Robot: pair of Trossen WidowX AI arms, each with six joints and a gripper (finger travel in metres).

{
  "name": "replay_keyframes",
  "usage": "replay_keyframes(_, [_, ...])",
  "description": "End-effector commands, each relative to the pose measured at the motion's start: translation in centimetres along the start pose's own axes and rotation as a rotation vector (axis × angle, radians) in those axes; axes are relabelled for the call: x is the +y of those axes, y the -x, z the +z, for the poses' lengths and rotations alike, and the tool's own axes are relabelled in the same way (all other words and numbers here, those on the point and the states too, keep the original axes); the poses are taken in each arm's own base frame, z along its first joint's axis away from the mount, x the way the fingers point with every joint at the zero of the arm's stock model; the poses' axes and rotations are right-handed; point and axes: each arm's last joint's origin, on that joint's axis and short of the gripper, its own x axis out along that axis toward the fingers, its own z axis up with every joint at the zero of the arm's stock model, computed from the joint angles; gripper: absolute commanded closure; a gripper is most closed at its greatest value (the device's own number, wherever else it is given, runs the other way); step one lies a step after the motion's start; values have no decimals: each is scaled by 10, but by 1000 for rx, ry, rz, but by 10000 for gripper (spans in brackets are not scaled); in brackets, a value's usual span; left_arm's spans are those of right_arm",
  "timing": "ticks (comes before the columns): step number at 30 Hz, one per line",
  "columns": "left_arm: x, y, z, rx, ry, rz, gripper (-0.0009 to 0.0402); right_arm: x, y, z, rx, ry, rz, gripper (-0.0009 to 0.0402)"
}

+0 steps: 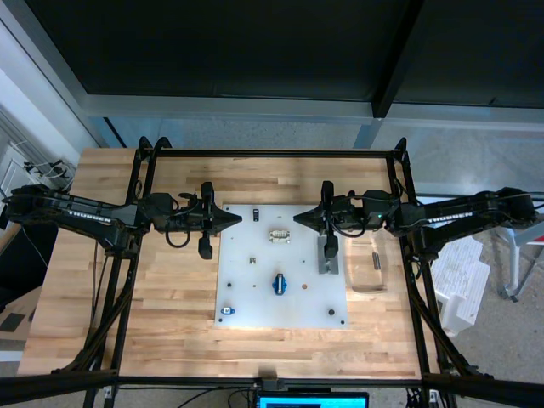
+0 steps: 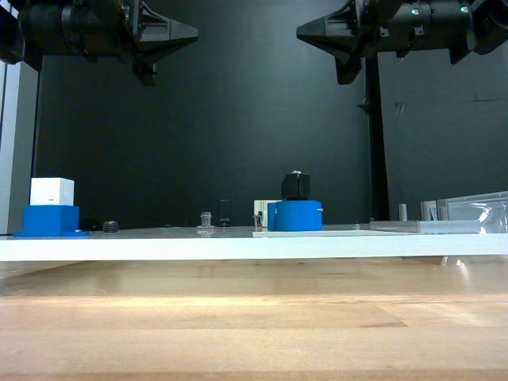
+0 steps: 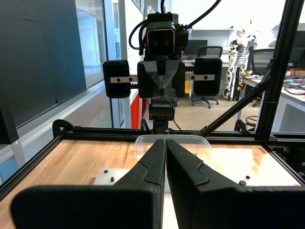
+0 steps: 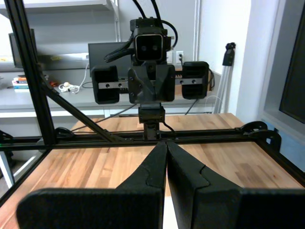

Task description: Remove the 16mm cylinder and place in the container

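Left gripper (image 1: 240, 218) and right gripper (image 1: 297, 218) hover level above the white board (image 1: 255, 293), tips facing, jaws together. The 16mm cylinder (image 1: 375, 257) lies inside the container (image 1: 361, 282), at the board's 3 o'clock.

Left tool (image 1: 240, 218), right tool (image 1: 297, 218) high, both closed; open room beneath; blue knob (image 1: 279, 285), grey block (image 1: 330, 265) protrude.

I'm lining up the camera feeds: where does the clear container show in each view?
High: container lies right of the white board.
Low: at the right edge.
Left wrist: beyond the shut left tool, at.
Right wrist: absent; the shut right tool shows.
Shared landmark: the white board; both tools hover high by its far edge.
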Motion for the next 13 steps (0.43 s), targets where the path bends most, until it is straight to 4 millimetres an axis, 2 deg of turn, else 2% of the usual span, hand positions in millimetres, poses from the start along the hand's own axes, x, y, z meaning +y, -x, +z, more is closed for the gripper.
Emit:
replay_keyframes(1, [0,0,0,0,0,0,393,0,4,0,0,-3,0,393])
replay_keyframes(13, [0,0,0,0,0,0,393,0,5,0,0,2,1,393])
